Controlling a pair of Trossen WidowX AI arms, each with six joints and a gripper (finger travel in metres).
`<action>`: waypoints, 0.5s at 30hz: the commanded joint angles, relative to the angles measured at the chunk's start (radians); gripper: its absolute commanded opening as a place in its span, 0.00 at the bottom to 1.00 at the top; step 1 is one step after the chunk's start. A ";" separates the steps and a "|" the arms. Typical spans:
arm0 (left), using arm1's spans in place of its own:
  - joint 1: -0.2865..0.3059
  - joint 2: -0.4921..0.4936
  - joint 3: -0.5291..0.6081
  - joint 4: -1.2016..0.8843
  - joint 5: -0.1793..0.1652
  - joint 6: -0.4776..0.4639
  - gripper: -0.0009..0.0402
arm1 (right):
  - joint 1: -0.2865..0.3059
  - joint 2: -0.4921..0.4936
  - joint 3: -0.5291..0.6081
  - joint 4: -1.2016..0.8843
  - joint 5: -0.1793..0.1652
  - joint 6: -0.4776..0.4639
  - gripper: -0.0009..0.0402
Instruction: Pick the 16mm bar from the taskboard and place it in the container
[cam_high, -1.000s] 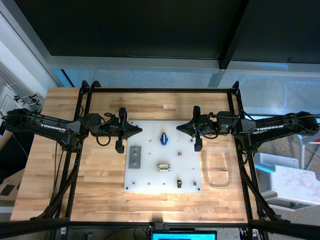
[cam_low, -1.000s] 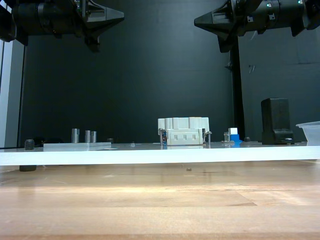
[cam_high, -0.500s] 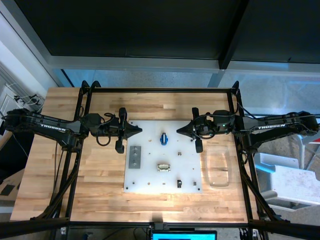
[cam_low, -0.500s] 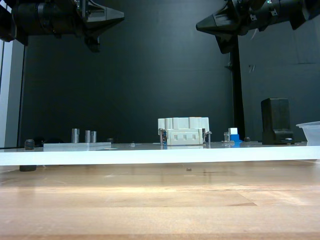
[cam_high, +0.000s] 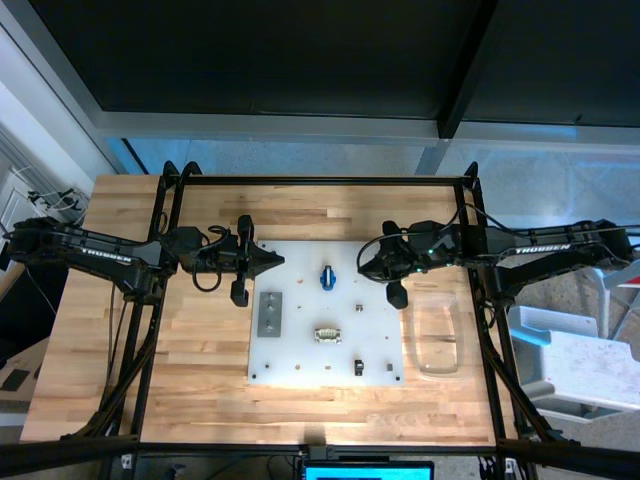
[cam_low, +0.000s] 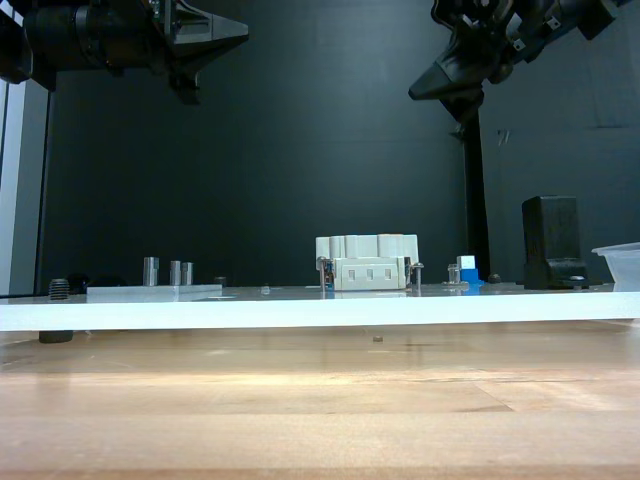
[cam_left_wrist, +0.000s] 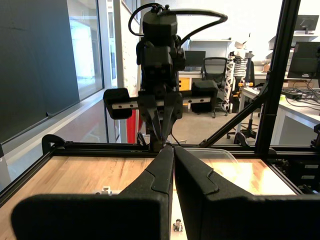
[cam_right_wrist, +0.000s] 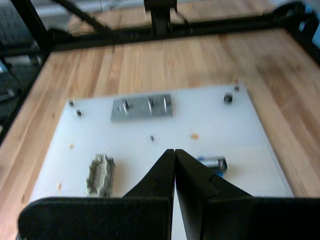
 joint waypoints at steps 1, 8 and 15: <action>0.000 0.000 0.000 0.000 0.000 0.000 0.02 | 0.001 0.033 0.048 -0.097 0.003 0.008 0.02; 0.000 0.000 0.000 0.000 0.000 0.000 0.02 | 0.006 0.107 0.165 -0.320 0.019 0.027 0.02; 0.000 0.000 0.000 0.000 0.000 0.000 0.02 | 0.008 0.163 0.222 -0.462 0.026 0.034 0.02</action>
